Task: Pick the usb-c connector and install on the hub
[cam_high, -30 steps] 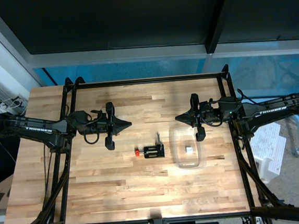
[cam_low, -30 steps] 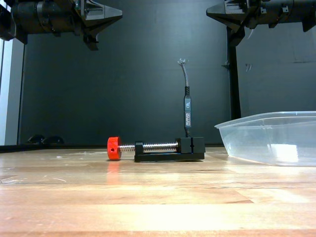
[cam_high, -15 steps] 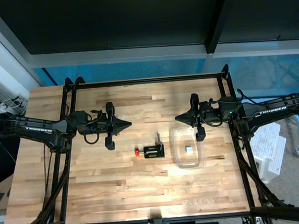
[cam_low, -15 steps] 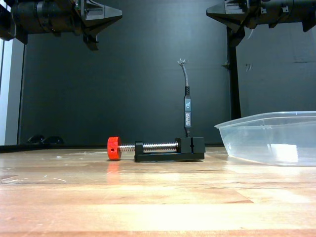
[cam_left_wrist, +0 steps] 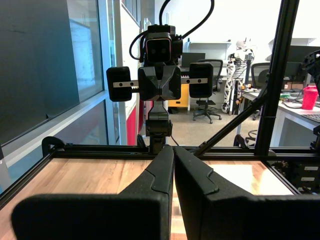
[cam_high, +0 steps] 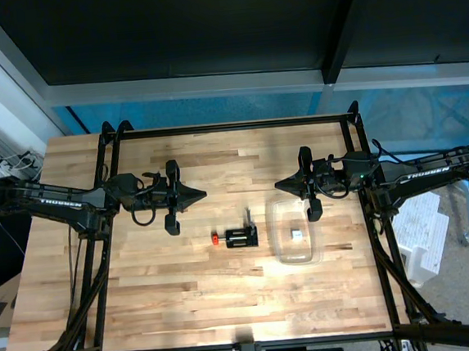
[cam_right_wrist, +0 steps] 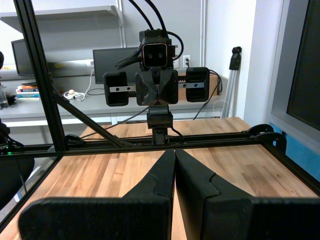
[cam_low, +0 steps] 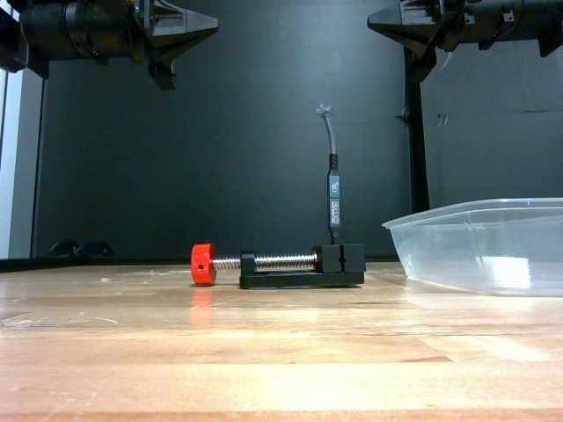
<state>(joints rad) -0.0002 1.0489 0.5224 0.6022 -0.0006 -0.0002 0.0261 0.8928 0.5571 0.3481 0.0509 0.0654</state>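
Observation:
The black USB-C connector (cam_low: 334, 195) stands upright on the tab held by the black vise (cam_low: 303, 266) with its red knob (cam_low: 203, 264). Its grey braided cable (cam_low: 329, 132) rises from it, and nothing holds it. In the high view the vise (cam_high: 240, 237) sits mid-table. My left gripper (cam_left_wrist: 173, 152) hangs high over the table's left half, shut with nothing between its fingers. My right gripper (cam_right_wrist: 175, 154) hangs high at the right, above the tray's far end, also shut and empty. Both grippers are well clear of the connector.
The clear tray (cam_high: 295, 232) lies right of the vise with the white block (cam_high: 296, 234) in it; in the low view the tray (cam_low: 484, 244) stands near the right edge. The black frame rails (cam_high: 230, 127) run along the table's far edge.

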